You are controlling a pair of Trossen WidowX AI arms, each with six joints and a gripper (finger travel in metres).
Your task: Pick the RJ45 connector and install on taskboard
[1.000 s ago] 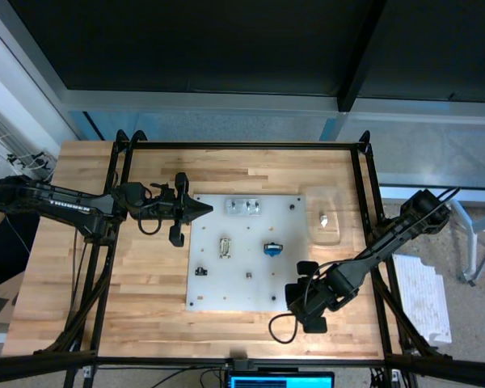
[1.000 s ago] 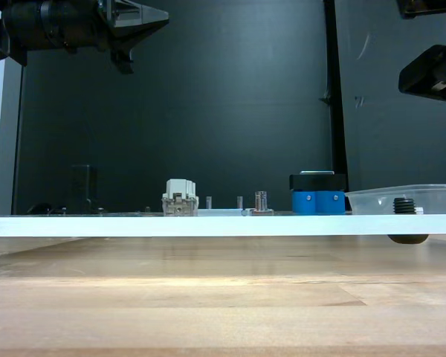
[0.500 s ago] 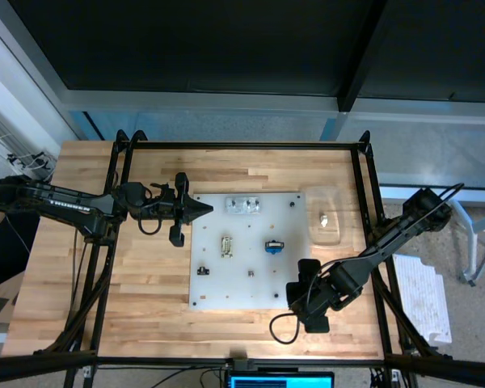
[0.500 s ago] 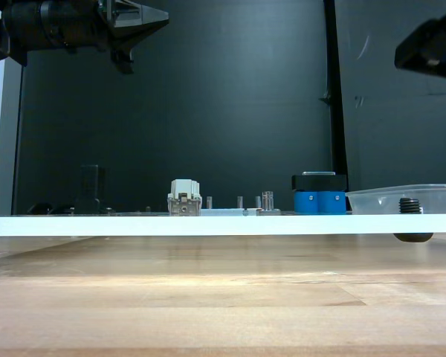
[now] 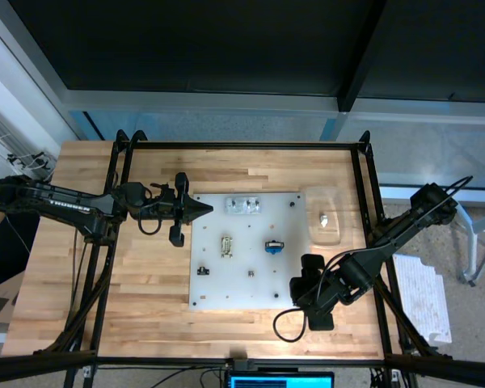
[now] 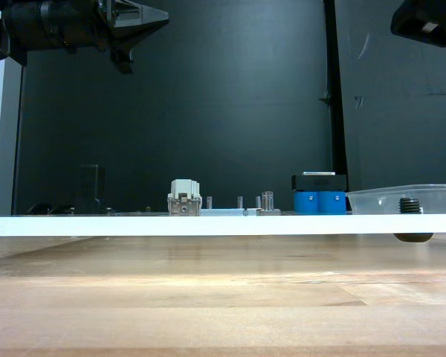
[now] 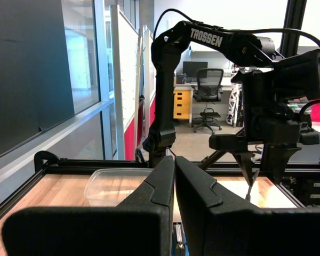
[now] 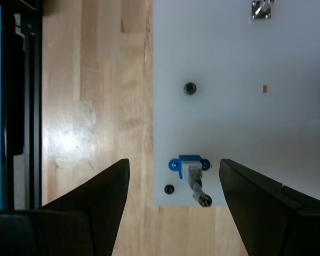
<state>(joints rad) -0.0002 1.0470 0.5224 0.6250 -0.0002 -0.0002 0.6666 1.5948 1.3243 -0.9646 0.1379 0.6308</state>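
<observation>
Wooden tabletop (image 5: 145,291) carries the white board (image 5: 234,279). The connector (image 8: 196,184), grey boot showing, sits plugged in the blue jack (image 8: 188,159) straight below the right gripper (image 8: 173,162), between its widely spread fingers (image 8: 104,197) and touching neither. Well away across the board hangs the left gripper (image 7: 174,162), fingers pressed together.

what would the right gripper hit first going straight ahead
Probably the connector seated in the blue jack, straight ahead of the open right gripper. The left gripper, shut, hovers near the board's far left corner.
</observation>
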